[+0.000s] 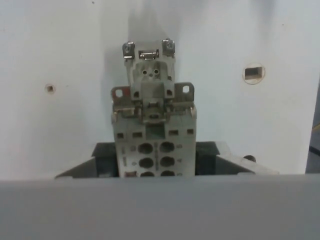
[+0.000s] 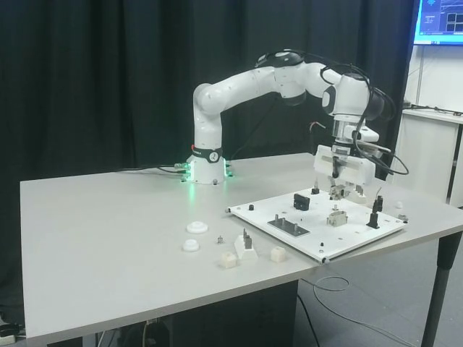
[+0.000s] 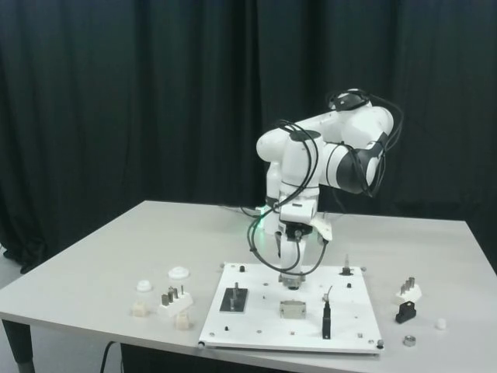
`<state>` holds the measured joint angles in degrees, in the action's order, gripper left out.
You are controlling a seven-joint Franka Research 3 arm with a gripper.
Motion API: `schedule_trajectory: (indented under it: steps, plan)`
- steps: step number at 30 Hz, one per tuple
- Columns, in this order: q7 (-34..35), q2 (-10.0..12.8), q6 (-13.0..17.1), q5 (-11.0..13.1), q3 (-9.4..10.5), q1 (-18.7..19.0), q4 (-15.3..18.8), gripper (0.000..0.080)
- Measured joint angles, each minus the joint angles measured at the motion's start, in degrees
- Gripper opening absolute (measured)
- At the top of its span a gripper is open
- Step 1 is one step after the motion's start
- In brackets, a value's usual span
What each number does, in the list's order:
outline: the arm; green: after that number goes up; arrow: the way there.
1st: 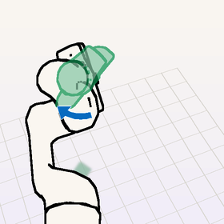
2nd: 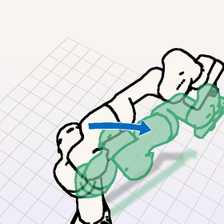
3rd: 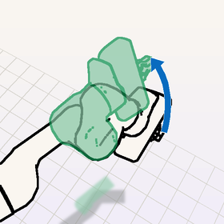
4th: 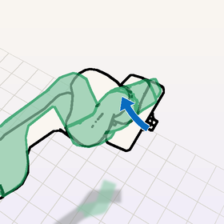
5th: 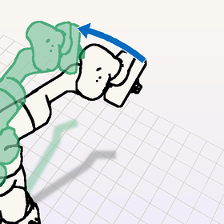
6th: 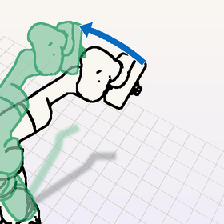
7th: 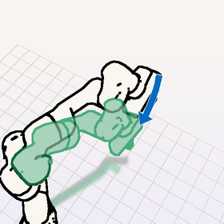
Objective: Insert waterproof.
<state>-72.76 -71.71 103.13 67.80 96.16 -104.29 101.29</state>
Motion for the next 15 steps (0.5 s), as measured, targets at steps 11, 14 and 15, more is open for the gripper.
schedule_trajectory:
  steps: [11, 14, 15]
  plan:
    - [0.0, -0.2, 1.8, -0.2, 1.59, -0.2, 0.0, 0.0311]
    - [0.0, -0.2, 2.1, -0.4, 1.87, -0.3, 0.0, 0.0311]
    - [0.0, -0.3, 2.2, -0.5, 1.94, -0.3, 0.0, 0.0311]
